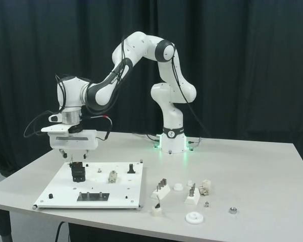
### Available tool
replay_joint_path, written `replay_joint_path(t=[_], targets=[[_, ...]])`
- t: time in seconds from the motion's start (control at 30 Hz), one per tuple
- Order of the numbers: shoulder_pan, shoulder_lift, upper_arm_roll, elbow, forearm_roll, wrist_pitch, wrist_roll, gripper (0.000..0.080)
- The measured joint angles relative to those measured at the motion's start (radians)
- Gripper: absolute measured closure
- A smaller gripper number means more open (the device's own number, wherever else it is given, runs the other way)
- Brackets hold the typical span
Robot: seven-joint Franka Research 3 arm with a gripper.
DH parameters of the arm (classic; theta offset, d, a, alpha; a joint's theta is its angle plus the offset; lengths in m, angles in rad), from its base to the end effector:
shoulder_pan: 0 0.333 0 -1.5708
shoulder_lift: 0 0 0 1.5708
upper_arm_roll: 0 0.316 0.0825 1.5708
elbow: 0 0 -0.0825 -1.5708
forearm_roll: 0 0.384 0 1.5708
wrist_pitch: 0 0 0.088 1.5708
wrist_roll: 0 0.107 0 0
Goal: Pick USB.
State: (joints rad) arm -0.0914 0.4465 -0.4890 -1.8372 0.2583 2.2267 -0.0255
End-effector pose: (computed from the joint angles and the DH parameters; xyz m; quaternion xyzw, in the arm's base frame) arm 0.5506 -0.3250 0.3112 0.9441 -0.3297 0.0028 0.0008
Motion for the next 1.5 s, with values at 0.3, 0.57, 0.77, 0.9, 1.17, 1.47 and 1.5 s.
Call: replay_joint_path(t=[0.3, 0.57, 0.77, 0.9, 1.17, 1.47, 1.5], targets=[[0.033, -0.012, -0.046, 0.024, -0.016, -0.056, 0.026, 0.0003], [0.054, -0.025, -0.065, 0.038, -0.017, -0.096, 0.096, 0.0003], [0.078, -0.037, -0.065, 0.039, -0.018, -0.119, 0.178, 0.0003], [0.107, -0.044, -0.065, 0.039, -0.022, -0.138, 0.246, 0.0003], [0.192, -0.055, -0.065, 0.04, -0.037, -0.171, 0.415, 0.0003], [0.298, -0.064, -0.062, 0.046, -0.054, -0.178, 0.597, 0.0003], [0.307, -0.064, -0.061, 0.048, -0.055, -0.178, 0.619, 0.0003]])
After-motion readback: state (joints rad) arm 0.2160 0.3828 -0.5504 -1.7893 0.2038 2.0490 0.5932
